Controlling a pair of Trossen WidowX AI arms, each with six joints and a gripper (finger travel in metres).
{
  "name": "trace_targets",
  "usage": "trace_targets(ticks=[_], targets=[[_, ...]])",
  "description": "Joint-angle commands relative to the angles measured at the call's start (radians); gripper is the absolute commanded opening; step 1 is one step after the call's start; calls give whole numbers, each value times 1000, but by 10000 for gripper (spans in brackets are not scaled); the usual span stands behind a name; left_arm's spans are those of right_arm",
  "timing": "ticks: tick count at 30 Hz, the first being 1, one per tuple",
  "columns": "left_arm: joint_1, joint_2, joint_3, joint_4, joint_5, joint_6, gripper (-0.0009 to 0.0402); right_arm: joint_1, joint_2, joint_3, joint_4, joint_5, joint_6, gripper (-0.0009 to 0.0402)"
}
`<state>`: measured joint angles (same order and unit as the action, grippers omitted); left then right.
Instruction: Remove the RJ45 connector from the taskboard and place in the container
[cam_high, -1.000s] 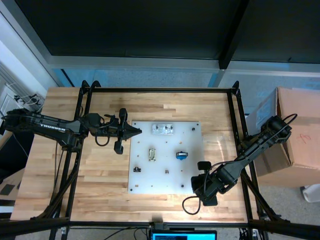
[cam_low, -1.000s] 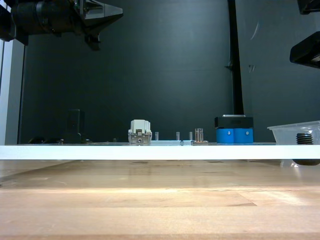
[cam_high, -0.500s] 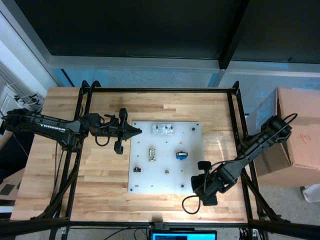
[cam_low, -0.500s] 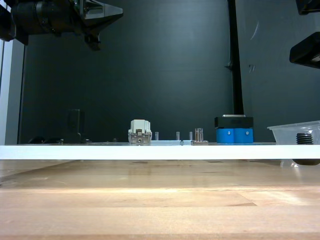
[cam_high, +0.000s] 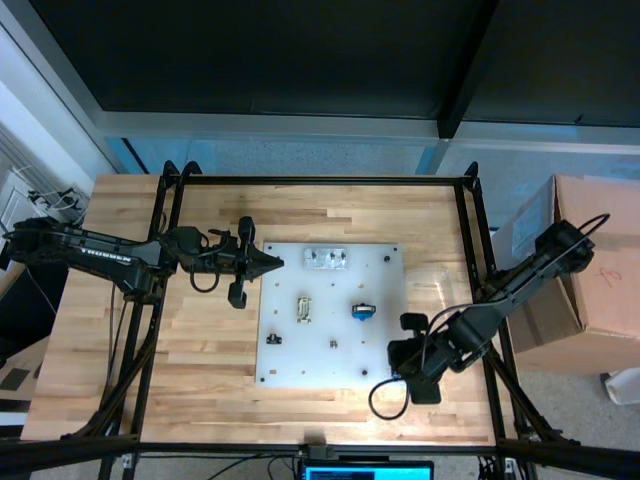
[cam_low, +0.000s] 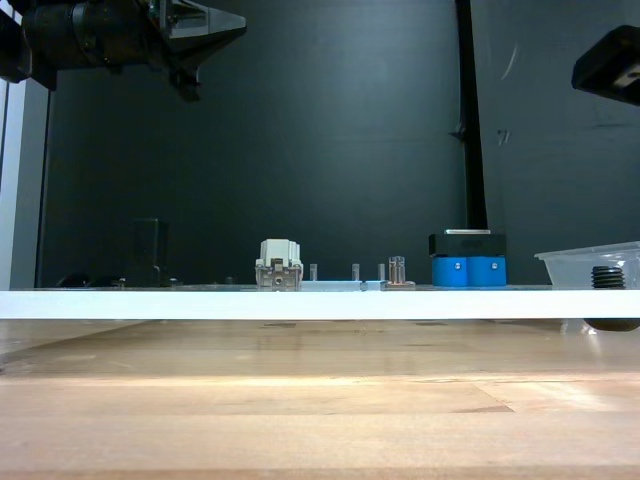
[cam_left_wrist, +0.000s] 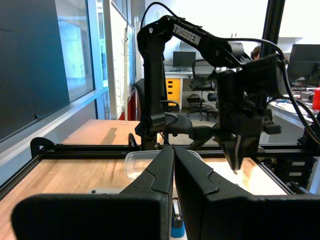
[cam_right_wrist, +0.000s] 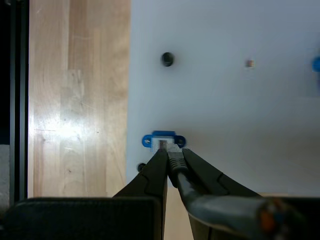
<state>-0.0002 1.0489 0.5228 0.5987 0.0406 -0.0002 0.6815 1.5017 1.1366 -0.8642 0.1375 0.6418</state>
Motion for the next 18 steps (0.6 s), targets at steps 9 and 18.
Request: trace_targets(ticks=[9,18], targets=[[0,0,0,0,0,0,0,-39,-130,-54,-124,0,2,0],[0,0,0,0,0,0,0,-137,-345,-259,-129,-32,5,0]])
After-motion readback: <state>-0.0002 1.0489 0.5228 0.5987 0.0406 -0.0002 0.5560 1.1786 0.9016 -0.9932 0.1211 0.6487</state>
